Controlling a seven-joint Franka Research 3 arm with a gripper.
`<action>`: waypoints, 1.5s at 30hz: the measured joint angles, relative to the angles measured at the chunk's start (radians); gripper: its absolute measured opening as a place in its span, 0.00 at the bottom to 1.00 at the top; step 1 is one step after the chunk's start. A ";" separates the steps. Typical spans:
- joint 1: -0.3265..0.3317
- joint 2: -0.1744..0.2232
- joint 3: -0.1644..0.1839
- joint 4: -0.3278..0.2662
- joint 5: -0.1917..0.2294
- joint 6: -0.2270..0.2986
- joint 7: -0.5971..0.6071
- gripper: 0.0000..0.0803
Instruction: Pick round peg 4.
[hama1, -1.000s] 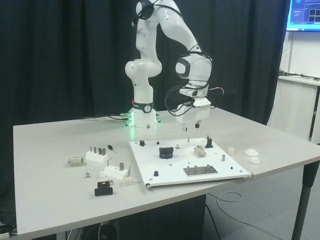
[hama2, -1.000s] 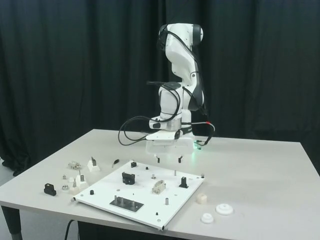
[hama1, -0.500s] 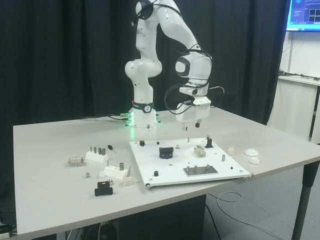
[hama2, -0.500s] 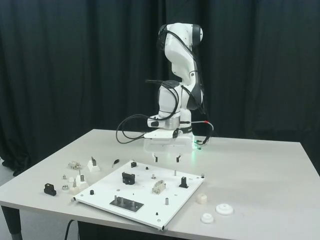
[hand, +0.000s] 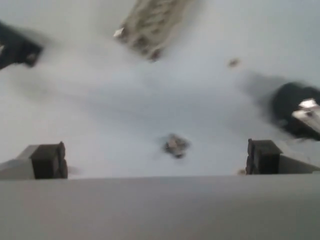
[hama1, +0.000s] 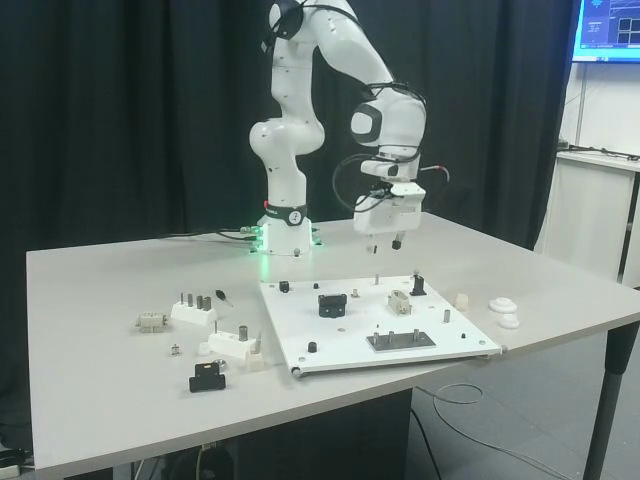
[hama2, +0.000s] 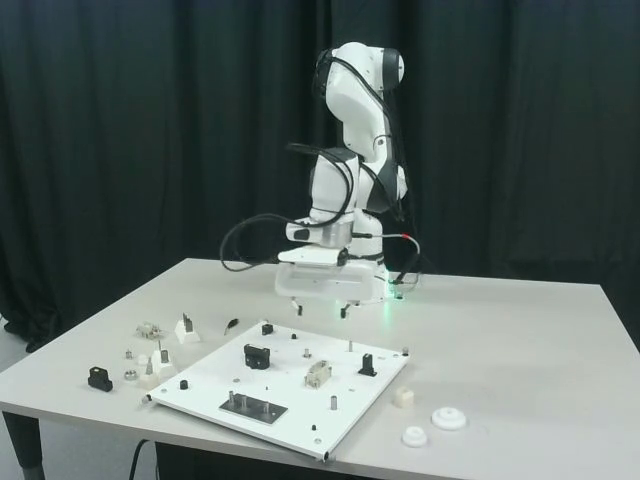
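- Your hand (hama1: 385, 240) hangs above the far edge of the white board (hama1: 375, 325), fingers (hand: 49, 160) spread wide apart with nothing between them.
- In the wrist view a small grey stub, likely the peg (hand: 175, 145), sits on the board roughly midway between the fingertips. In the first room view a thin upright peg (hama1: 376, 272) stands just under the hand, clear of it.
- I cannot tell from these views that this is peg 4; several short pegs stand on the board. Check before you commit.
- Risk: the hand is high above the peg. A descent that drifts sideways would land a fingertip on top of the peg and jam or bend it.
- Risk: the peg is thin. If you close off-centre, one finger pushes it first and it may tilt or slip out.
- Nearby on the board are a black bracket (hama1: 418, 285), a grey connector (hama1: 400, 302) and a black block (hama1: 331, 305). The bracket is closest; wide-spread fingers could clip it if the wrist turns.
- Loose parts lie on the tabletop (hama1: 100, 290) well apart from the board: a black clip (hama1: 207, 377) and white discs (hama1: 505, 310). They pose no risk here.
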 joint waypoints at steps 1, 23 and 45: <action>-0.007 0.000 0.000 0.008 -0.013 -0.001 0.000 1.00; -0.250 0.071 0.000 0.175 -0.086 0.004 -0.391 1.00; -0.433 0.265 0.000 0.308 -0.023 0.103 -0.638 1.00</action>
